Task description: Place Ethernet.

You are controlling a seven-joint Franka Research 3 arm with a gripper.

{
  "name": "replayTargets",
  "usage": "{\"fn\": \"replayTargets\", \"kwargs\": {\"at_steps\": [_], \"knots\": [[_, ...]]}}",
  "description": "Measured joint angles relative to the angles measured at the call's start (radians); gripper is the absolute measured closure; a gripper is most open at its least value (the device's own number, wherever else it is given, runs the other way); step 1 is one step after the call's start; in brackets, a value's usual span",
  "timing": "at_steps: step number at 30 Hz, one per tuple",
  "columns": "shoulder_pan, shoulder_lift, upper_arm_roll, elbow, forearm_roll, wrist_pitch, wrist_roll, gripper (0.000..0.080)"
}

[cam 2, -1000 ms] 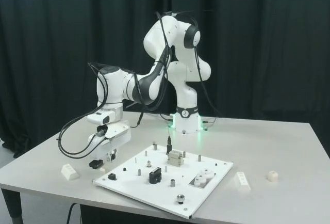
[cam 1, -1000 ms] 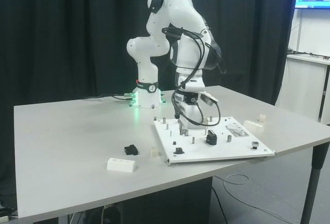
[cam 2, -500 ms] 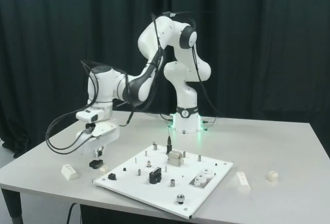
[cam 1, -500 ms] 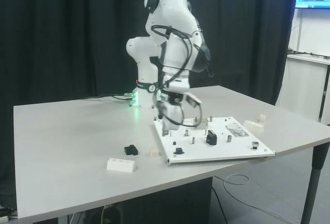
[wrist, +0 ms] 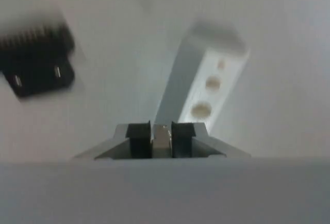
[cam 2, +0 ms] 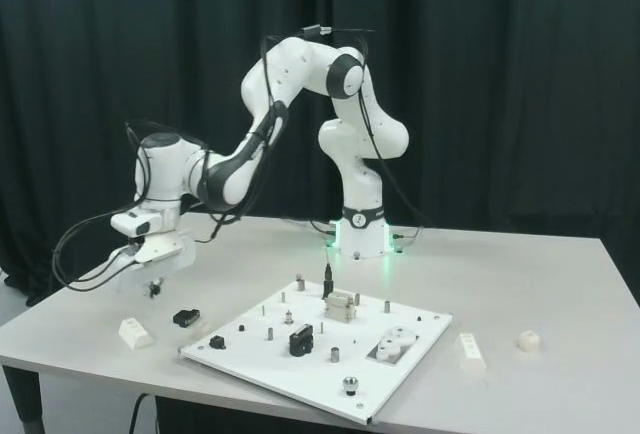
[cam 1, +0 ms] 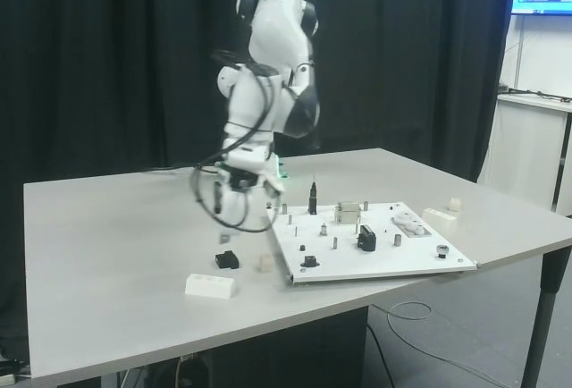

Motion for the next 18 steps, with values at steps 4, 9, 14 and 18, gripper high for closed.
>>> {"fn": "replayTargets", "kwargs": {"at_steps": [4,9,14,18], "knots": [[-0.046,0.014,0.000,-0.001,0.001,0.018,-0.035,0.0723],[-0.092,0.032,0.002,-0.001,0.011,0.042,-0.075,0.0723],[-0.121,0.051,0.006,-0.001,0.045,0.064,-0.118,0.0723],[-0.133,0.065,0.006,-0.001,0.078,0.079,-0.158,0.0723]]}}
